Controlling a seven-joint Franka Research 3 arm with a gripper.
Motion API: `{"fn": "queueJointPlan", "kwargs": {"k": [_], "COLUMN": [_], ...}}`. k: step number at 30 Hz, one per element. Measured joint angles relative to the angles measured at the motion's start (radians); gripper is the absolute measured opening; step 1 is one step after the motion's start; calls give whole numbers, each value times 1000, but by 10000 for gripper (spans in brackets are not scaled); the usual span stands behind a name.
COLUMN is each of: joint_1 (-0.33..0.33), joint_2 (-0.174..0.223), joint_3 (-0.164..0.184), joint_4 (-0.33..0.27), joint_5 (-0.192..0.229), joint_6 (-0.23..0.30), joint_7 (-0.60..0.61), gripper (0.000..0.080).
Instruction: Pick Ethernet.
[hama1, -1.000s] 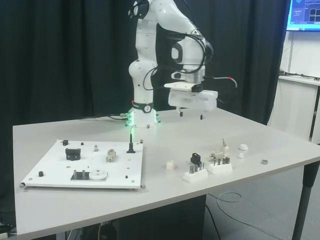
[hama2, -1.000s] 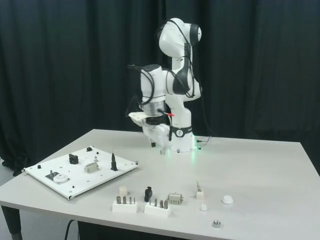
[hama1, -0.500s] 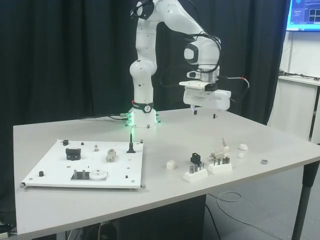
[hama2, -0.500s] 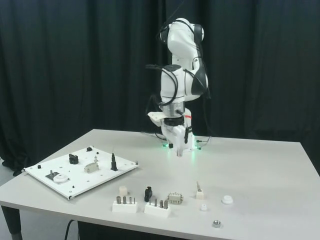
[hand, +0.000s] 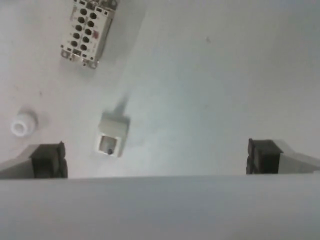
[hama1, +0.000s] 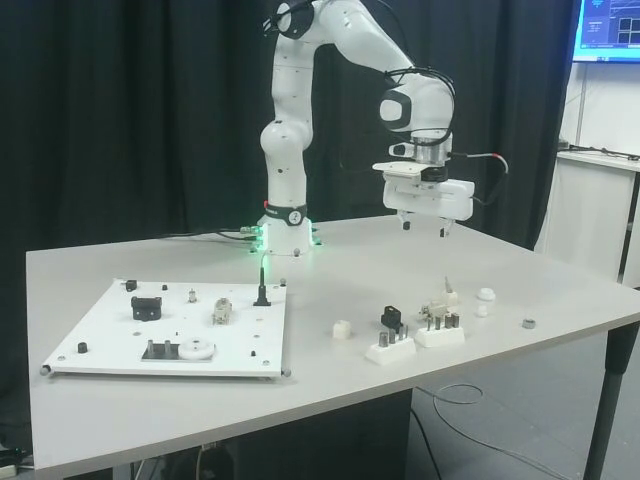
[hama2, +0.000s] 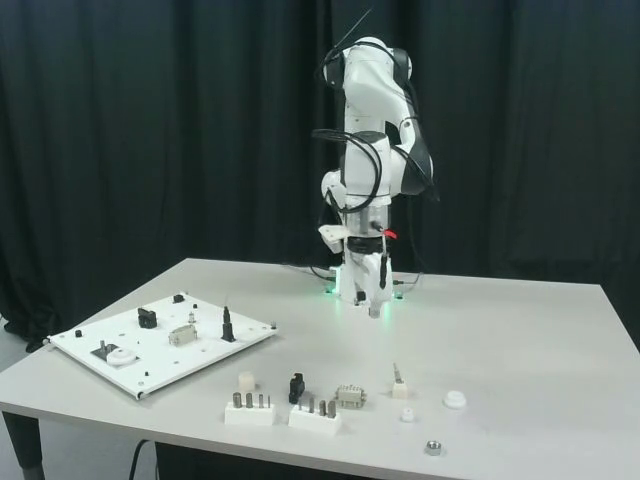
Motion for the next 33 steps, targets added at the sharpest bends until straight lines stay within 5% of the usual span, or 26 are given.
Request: {"fn": "queueJointPlan", "kwargs": {"k": [9, 22, 33], "joint_1": [14, 24, 48], "joint_2": [17, 90, 158], "joint_3": [7, 18, 19], "joint_4": [-27, -55, -55], "joint_5": [26, 214, 351], "joint_6": [81, 211, 261], "joint_7": [121, 107, 39], "gripper": [800, 800, 800]}}
